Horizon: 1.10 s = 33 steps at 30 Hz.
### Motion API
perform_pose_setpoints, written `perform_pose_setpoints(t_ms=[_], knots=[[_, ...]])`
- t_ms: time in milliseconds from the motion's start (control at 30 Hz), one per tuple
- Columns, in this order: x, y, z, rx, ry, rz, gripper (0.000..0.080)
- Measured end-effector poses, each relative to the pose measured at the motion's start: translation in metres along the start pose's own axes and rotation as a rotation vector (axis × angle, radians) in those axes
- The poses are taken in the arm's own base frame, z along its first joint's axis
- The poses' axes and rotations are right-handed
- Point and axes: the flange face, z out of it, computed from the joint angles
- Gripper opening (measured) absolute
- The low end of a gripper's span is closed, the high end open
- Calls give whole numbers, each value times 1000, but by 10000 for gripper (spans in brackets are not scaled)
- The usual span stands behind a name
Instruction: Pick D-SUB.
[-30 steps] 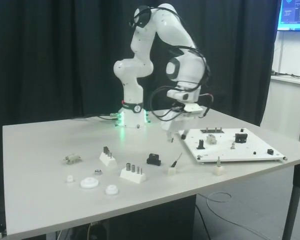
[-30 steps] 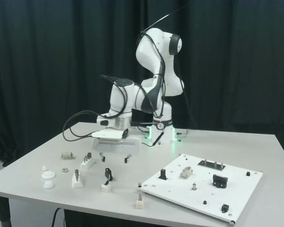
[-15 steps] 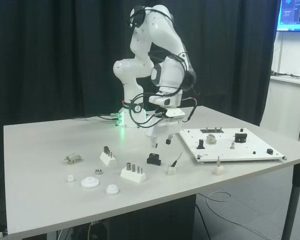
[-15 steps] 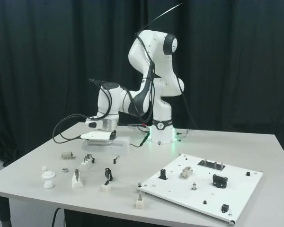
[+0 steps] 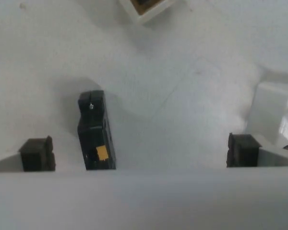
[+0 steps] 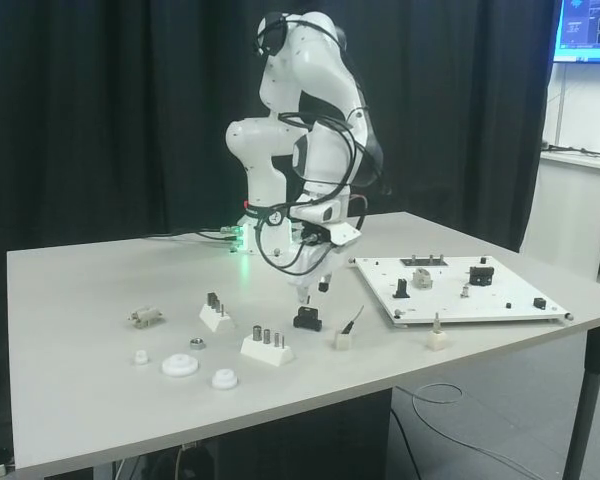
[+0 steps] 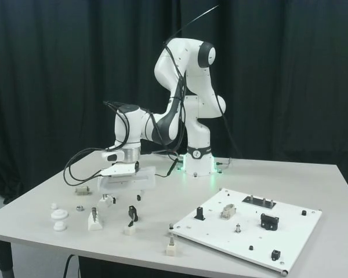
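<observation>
My gripper (image 5: 139, 153) open above the table (image 6: 80, 290), fingers (image 5: 37, 154) spread wide, black connector (image 5: 96, 132) just inside one, white block (image 5: 273, 122) beside the other.

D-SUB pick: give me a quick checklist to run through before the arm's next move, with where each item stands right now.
1. Fingers apart: ok. In the wrist view the gripper is open, with its fingers spread wide.
2. Gripper empty: ok. Nothing is held between the fingers.
3. Gripper over the target: not ok. It hovers above a black part. What looks like the D-SUB, a small grey connector, lies well off to the side.
4. Target free of neighbours: ok. It lies on the table, apart from the nearest white block.
5. Target's orientation for the grasp: cannot tell. It is too small in both room views.
</observation>
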Motion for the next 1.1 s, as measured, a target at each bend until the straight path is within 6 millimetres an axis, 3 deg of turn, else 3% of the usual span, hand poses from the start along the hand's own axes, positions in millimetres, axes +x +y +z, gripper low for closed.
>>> perform_pose_setpoints(t_ms=[1100], knots=[[-34, 1, 53, 17, 2, -77, 800]])
